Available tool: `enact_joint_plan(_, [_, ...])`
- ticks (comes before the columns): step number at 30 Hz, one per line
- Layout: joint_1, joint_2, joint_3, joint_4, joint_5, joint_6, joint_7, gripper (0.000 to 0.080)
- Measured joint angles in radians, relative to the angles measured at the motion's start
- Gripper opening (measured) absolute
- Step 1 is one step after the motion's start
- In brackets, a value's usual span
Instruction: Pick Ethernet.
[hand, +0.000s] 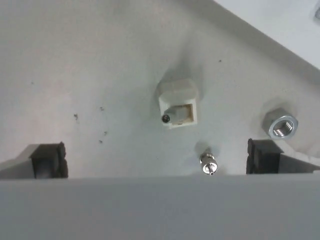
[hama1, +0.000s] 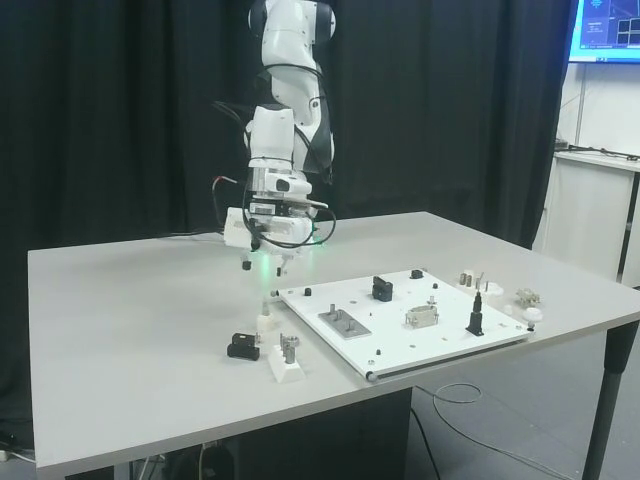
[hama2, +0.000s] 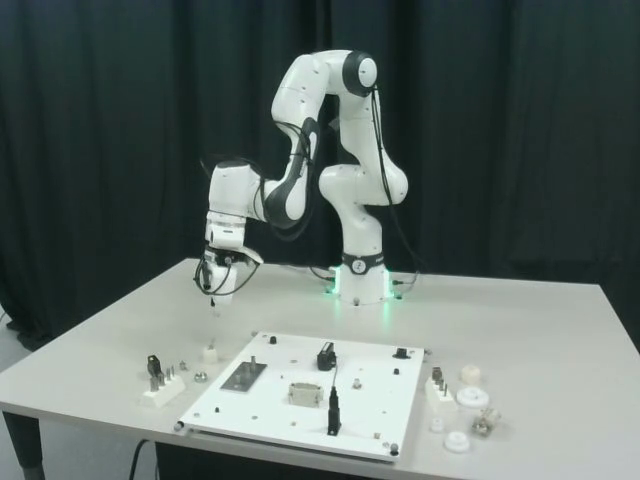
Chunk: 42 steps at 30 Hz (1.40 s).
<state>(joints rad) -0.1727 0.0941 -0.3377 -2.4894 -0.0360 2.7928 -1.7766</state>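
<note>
White unlabelled Ethernet socket (hand: 178, 103) lies beneath the wide-spread, empty end effector (hand: 156, 159).

Grey table (hama1: 120, 300), white board (hama2: 300, 410), hex nut (hand: 281, 125), black curtain (hama2: 500, 120)

Gripper (hand: 155, 159) hangs well above table (hama1: 130, 300), fingers (hand: 49, 161) spread wide, open air underneath. Straight below: white Ethernet socket (hand: 178, 104) standing alone on bare grey surface. Closest clutter: small metal pin (hand: 208, 163) just beside it, hex nut (hand: 280, 125) a bit further out. White board (hama1: 400, 320) edge near that side, so tighter there. Opposite side wide open tabletop. Black clip (hama1: 241, 346) and white block (hama1: 287, 366) sit nearer front edge, apart from the socket.
</note>
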Motion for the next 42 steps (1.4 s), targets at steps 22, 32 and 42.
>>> enact_joint_plan(22, [-0.002, 0.079, 0.004, -0.006, 0.014, 0.102, -0.005, 0.08])
enact_joint_plan(32, [-0.002, 0.125, 0.014, 0.004, 0.026, 0.149, -0.005, 0.08])
enact_joint_plan(42, [-0.002, 0.161, 0.023, 0.011, 0.03, 0.191, -0.005, 0.08])
